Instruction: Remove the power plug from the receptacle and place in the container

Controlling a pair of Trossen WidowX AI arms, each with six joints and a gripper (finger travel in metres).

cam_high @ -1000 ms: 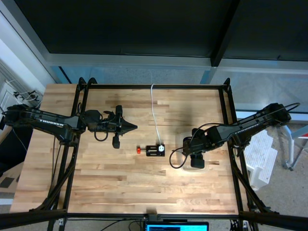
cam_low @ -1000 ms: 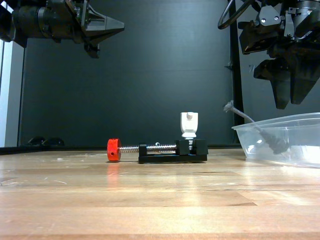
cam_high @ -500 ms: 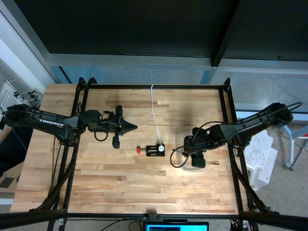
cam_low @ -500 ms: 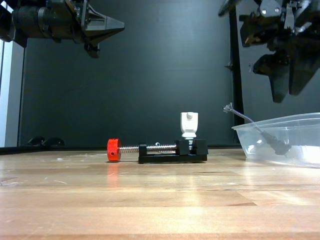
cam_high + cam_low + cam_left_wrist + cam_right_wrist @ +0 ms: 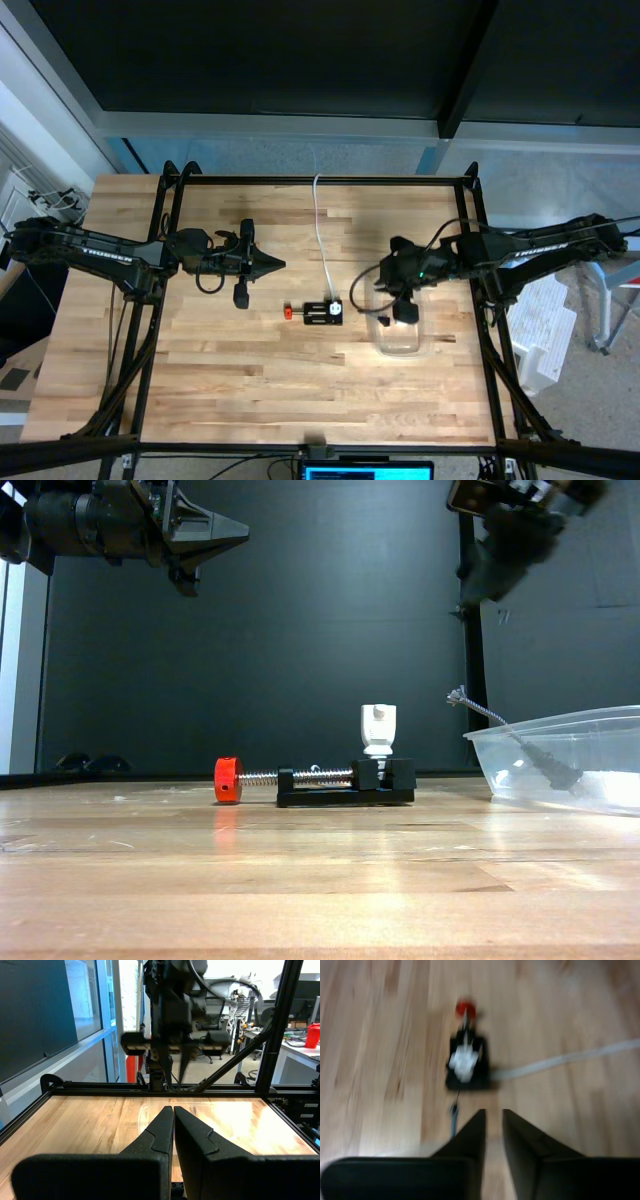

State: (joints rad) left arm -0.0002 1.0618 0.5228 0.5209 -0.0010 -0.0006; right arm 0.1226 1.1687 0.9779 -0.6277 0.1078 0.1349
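Observation:
The tiny black power plug (image 5: 548, 763) lies inside the clear container (image 5: 585, 785), its thin tail sticking up over the rim; from above the plug (image 5: 383, 320) is at the left end of the container (image 5: 402, 346). The white-faced receptacle (image 5: 334, 309) (image 5: 378, 728) stands in the black vise (image 5: 345, 780) with nothing plugged in. My right gripper (image 5: 404, 312) (image 5: 497, 580) hangs high over the container's far end, open and holding nothing. My left gripper (image 5: 278, 264) (image 5: 240, 527) is shut, parked high to the left of the vise.
The vise's red-orange knob (image 5: 227, 779) points left. A long white cable (image 5: 320, 230) runs from the receptacle to the table's far edge. A black frame (image 5: 470, 215) borders the wooden table. In the right wrist view the receptacle (image 5: 464, 1057) lies ahead of the fingers.
My right gripper has risen and swung toward the far side, away from just above the container. The plug stays in the container. The left arm has not moved.

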